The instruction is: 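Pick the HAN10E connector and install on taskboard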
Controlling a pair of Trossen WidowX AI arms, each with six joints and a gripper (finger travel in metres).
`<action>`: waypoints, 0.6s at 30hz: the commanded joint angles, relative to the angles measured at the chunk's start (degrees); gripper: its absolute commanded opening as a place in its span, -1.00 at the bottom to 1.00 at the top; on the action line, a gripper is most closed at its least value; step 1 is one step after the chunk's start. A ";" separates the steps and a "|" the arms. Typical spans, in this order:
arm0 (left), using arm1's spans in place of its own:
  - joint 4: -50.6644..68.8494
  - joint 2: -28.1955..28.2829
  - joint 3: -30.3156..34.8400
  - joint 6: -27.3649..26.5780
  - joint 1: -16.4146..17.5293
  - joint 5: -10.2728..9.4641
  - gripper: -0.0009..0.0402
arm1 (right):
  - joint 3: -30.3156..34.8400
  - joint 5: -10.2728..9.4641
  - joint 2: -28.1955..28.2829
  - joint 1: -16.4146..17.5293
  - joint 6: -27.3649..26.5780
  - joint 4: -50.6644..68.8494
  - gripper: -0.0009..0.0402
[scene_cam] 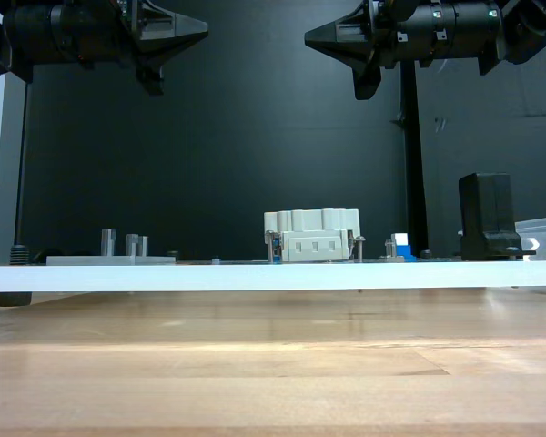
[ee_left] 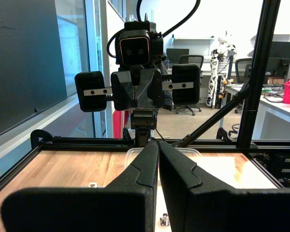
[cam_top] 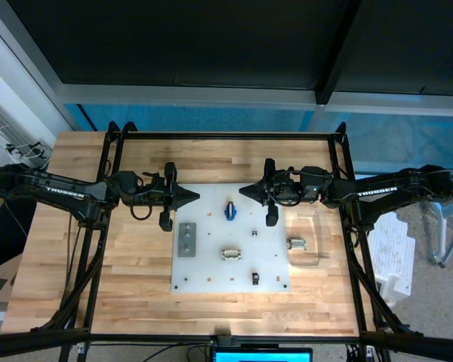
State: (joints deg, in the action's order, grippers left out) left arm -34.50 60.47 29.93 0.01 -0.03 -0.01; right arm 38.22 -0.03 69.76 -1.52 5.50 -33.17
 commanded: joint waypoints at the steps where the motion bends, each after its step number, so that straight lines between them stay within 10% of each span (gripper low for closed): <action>1: -0.02 0.02 0.02 0.00 0.04 0.00 -0.95 | 0.04 0.04 0.02 0.04 0.02 -0.04 -0.96; 18: -0.02 0.02 0.02 0.00 0.02 0.00 -0.95 | 2.03 0.55 -1.60 0.02 -0.04 8.00 -0.96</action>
State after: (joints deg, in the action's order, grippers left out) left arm -34.52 60.47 29.93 0.01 -0.01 -0.01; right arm 39.31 0.38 68.75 -1.48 5.63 -28.29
